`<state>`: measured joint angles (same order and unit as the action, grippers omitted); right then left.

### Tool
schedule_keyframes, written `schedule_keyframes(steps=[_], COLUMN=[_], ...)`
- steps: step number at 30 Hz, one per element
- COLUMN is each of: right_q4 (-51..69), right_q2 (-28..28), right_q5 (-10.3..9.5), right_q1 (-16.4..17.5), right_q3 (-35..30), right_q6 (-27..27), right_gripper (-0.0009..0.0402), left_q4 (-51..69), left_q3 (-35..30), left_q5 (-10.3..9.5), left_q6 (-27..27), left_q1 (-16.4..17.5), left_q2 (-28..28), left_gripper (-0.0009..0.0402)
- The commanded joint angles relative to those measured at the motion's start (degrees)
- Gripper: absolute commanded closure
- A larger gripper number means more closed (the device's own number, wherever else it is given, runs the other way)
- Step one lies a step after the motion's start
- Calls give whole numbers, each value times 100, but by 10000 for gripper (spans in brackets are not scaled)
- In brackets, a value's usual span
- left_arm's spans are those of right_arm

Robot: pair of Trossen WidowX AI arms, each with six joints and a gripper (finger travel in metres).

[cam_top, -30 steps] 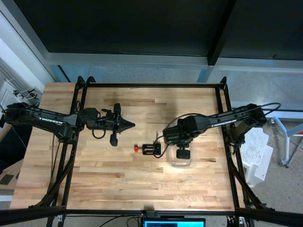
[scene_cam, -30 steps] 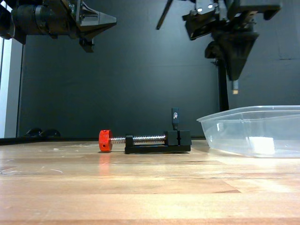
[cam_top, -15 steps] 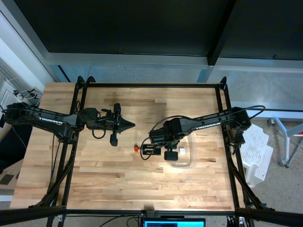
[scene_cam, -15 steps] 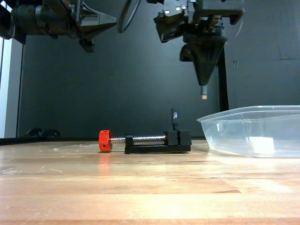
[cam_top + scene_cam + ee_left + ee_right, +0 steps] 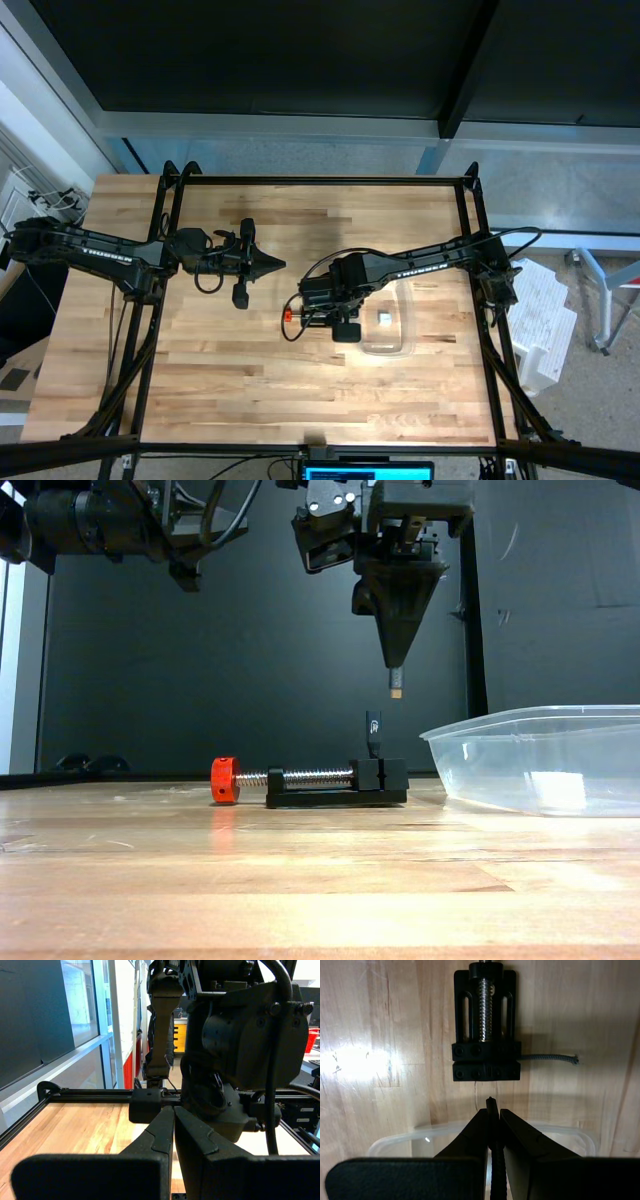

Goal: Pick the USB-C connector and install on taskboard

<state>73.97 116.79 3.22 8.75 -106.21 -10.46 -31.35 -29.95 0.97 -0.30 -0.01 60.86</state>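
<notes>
Over the last second the right gripper (image 5: 397,661) has been carried away from above the clear tray (image 5: 480,765) and lowered toward the block (image 5: 335,784). The transport is therefore judged to be nearly finished, with fine alignment left to do. Its jaws are closed almost fully, and only the slim plug (image 5: 397,683) is pinched between them. The plug's pale tip is left sticking out just past the jaw tips, pointing down. The plug is held in the air and nothing is touched by it yet. The upright post (image 5: 372,730) on the block is found just below the jaw tips and slightly to the side away from the tray. In the right wrist view the block is seen just ahead of the jaw tips rather than squarely under them. A small shift toward the red knob (image 5: 225,779) and a short descent are judged to be needed before the plug can be seated. A thin dark cord (image 5: 550,1058) is laid on the table (image 5: 320,880) beside the block. The tray is now left behind the jaws, its rim showing on either side of them. One small white piece (image 5: 384,318) is held in it, and nothing else can be made out inside. The left gripper (image 5: 275,265) has been kept parked well apart from the block, its jaws pressed together on nothing.
</notes>
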Motion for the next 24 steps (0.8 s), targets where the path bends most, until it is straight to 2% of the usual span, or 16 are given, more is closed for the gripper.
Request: schedule_keyframes(steps=[1, 6, 24], right_q4=[105, 201, 50], right_q2=[188, 385, 385], right_q5=[-7, 7, 22], right_q1=[-15, -26, -24], right_q3=[-271, -612, -546], right_q6=[24, 46, -63], right_gripper=[393, 393, 393], left_q4=[-2, -2, -2], left_q3=[0, 0, 0], left_q5=[0, 0, 0], left_q6=[-2, -2, -2], left_q1=[0, 2, 0], left_q2=[0, 0, 0], left_gripper=[393, 393, 393])
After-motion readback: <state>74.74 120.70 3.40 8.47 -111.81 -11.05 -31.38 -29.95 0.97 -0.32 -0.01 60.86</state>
